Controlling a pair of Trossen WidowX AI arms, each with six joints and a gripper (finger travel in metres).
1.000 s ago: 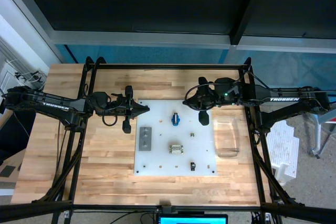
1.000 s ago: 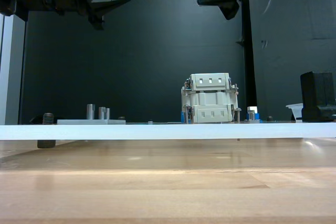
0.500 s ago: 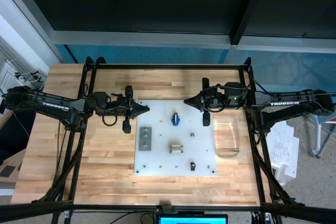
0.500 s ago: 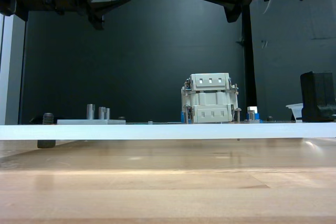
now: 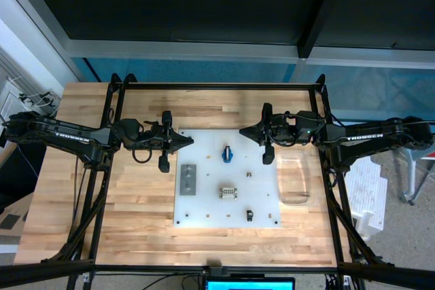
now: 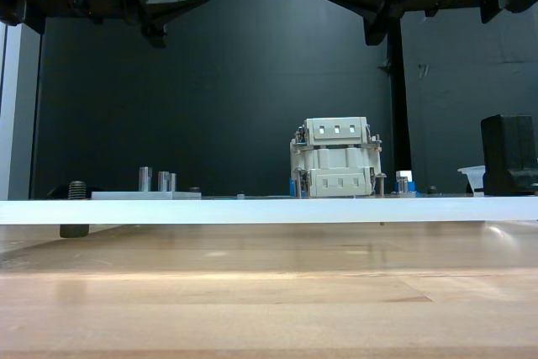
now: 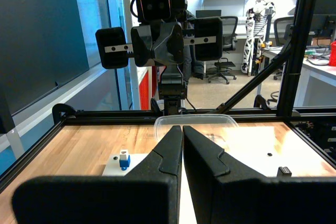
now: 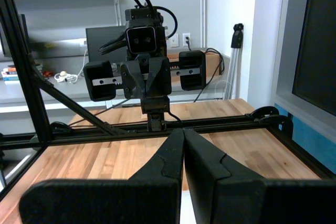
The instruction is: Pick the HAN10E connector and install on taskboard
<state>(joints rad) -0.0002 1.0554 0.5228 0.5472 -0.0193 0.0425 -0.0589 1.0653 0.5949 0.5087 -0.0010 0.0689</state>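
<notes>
Matt black left gripper (image 5: 189,140) and right gripper (image 5: 242,130) hang above smooth, perhaps plastic taskboard (image 5: 204,210) on wooden table (image 5: 132,202).

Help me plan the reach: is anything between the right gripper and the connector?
Nothing visible does. The right gripper hangs shut high over the board at its far edge; the connector stands free below, the blue knob low beside that line. The left gripper hangs shut over the far left corner.
</notes>
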